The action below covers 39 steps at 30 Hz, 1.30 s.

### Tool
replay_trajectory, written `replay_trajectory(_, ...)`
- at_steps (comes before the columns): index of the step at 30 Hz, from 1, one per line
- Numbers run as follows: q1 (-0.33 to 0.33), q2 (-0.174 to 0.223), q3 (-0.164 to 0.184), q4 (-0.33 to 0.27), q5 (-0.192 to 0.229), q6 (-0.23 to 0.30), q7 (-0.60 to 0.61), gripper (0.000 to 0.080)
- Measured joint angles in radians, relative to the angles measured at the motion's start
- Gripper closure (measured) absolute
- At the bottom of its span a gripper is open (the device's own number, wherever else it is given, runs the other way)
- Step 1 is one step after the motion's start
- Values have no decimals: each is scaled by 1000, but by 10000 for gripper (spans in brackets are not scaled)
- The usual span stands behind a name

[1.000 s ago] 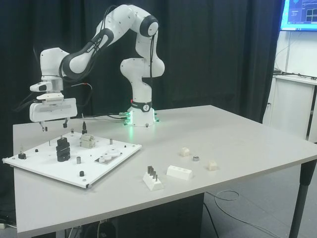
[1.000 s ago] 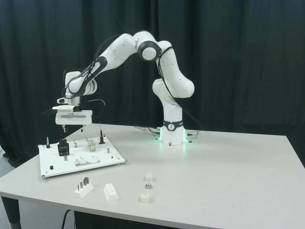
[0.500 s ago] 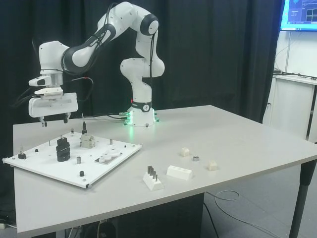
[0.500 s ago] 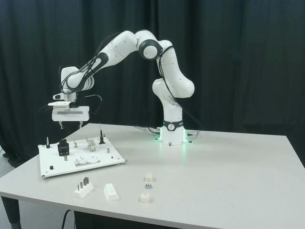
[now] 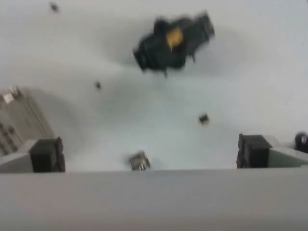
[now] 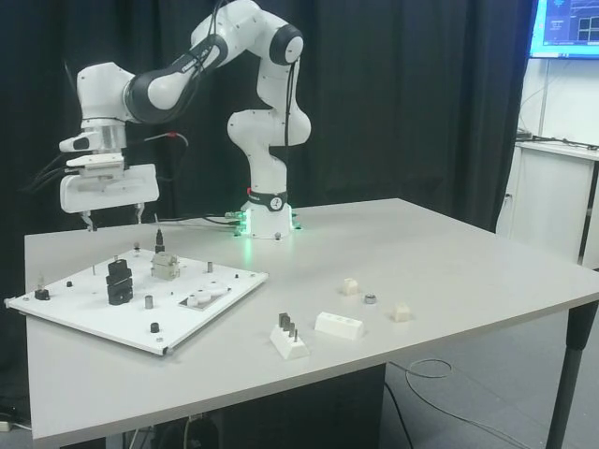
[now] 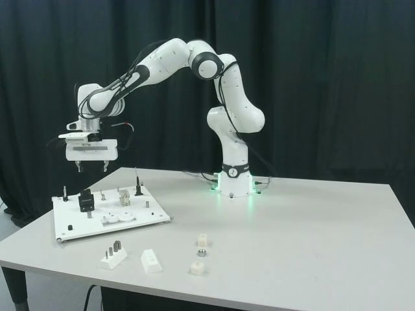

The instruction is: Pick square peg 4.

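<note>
White assembly board [image 6: 94, 313] lies left of centre; gripper [image 6: 112, 220], fingers apart and empty, hangs above its far edge. Rectangular pegs stand in small white holder [image 6: 289, 339], lower centre; square peg 4 indistinguishable.

The wrist view is blurred: the black block [image 5: 172, 41] on the white board [image 5: 144, 125] has no sharp outline, and the small dark pegs [image 5: 203, 118] around it are only smudges. In both room views the pegs in the white holder [image 6: 289, 340] on the tabletop [image 6: 449, 262] are too small to tell which one is square peg 4. The screen [image 6: 566, 28] is cut off by the edge of the first room view.
</note>
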Motion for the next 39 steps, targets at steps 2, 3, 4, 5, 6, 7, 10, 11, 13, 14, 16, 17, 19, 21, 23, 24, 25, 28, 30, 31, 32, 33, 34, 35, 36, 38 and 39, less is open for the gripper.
replay_trajectory(2, 11, 0, 2, 14, 0, -14, 23, 3)
replay_trajectory(3, 17, 0, 3, 21, 1, -21, 35, 3)
replay_trajectory(4, 23, 0, 6, 29, 1, -27, 46, 3)
replay_trajectory(5, 29, 0, 9, 36, 1, -32, 57, 3)
replay_trajectory(6, 35, 0, 12, 43, 1, -37, 69, 3)
replay_trajectory(7, 41, 0, 16, 49, 1, -39, 80, 3)
replay_trajectory(10, 57, 0, 30, 66, 1, -42, 112, 3)
replay_trajectory(11, 62, 0, 35, 71, 1, -42, 122, 3)
replay_trajectory(13, 72, 0, 44, 81, 1, -42, 143, 3)
replay_trajectory(14, 77, 1, 49, 87, 1, -42, 155, 3)
replay_trajectory(16, 85, 3, 59, 97, 1, -40, 177, 3)
replay_trajectory(17, 90, 4, 63, 101, 1, -39, 186, 3)
replay_trajectory(19, 96, 8, 73, 111, 1, -35, 206, 3)
replay_trajectory(21, 102, 13, 85, 119, 1, -28, 226, 3)
replay_trajectory(23, 106, 19, 96, 128, 1, -21, 248, 3)
replay_trajectory(24, 108, 22, 103, 133, 1, -18, 259, 3)
replay_trajectory(25, 109, 25, 110, 138, 1, -15, 268, 3)
replay_trajectory(28, 113, 37, 129, 154, 1, -3, 312, 3)
replay_trajectory(30, 115, 46, 144, 165, 1, 3, 358, 3)
replay_trajectory(31, 115, 49, 151, 170, 1, 5, 379, 3)
replay_trajectory(32, 115, 53, 158, 175, 1, 8, 397, 3)
replay_trajectory(33, 115, 57, 166, 180, 1, 11, 412, 3)
replay_trajectory(34, 116, 61, 173, 186, 1, 13, 424, 3)
replay_trajectory(35, 116, 65, 180, 192, 1, 13, 434, 3)
replay_trajectory(36, 116, 69, 187, 197, 1, 14, 443, 3)
replay_trajectory(38, 116, 77, 198, 208, 1, 15, 457, 3)
replay_trajectory(39, 116, 81, 204, 214, 1, 15, 464, 3)
